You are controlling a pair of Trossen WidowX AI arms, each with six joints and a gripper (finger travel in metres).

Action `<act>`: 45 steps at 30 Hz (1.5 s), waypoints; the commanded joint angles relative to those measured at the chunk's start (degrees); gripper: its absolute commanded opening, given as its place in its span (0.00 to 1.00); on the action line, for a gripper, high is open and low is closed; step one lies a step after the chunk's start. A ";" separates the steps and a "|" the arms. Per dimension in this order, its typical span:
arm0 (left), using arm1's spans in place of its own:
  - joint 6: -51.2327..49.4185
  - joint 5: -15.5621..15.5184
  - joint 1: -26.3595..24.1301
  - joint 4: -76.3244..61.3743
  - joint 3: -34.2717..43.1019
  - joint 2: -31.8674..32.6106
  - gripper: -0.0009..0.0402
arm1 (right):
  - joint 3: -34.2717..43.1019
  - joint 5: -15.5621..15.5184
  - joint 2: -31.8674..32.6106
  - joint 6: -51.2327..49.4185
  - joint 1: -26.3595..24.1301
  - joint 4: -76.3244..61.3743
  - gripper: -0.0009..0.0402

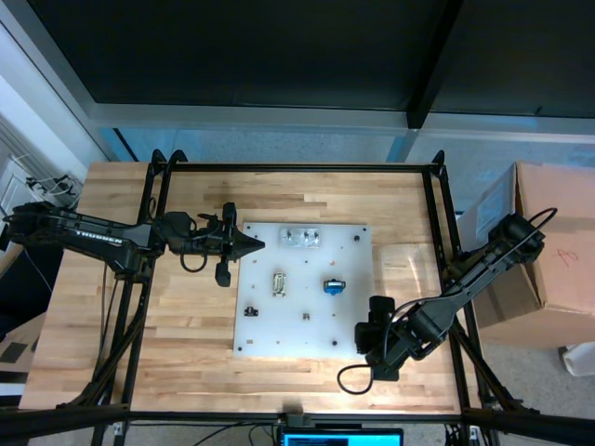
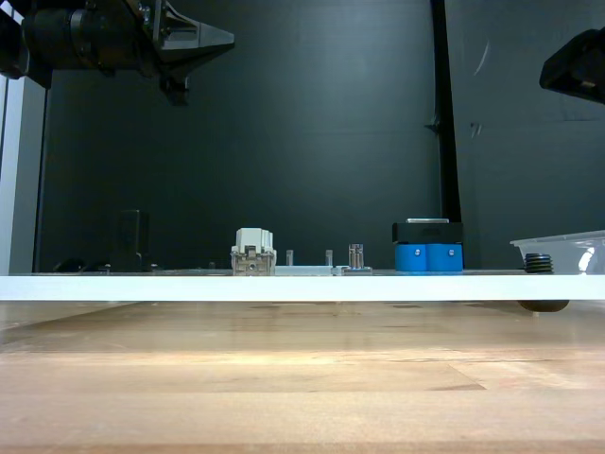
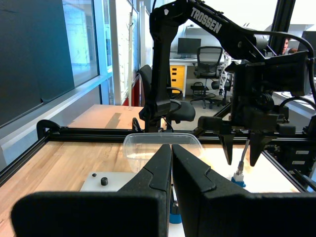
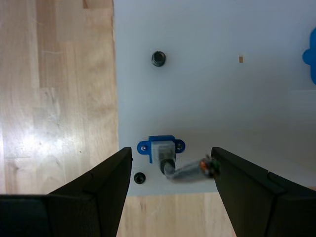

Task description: Remove the RJ45 connector from the taskboard and place in the container

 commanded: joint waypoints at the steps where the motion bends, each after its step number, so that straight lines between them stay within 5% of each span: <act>1: 0.02 0.00 0.00 0.00 0.00 0.00 0.02 | -0.94 0.35 0.39 0.15 0.28 0.98 0.56; 24: 0.02 0.02 0.02 0.00 0.00 0.00 0.02 | -5.18 0.96 0.31 0.13 1.53 6.91 0.42; 45: 0.02 0.02 0.02 0.00 0.00 0.00 0.02 | -5.29 0.98 -0.02 -0.24 1.49 6.95 0.03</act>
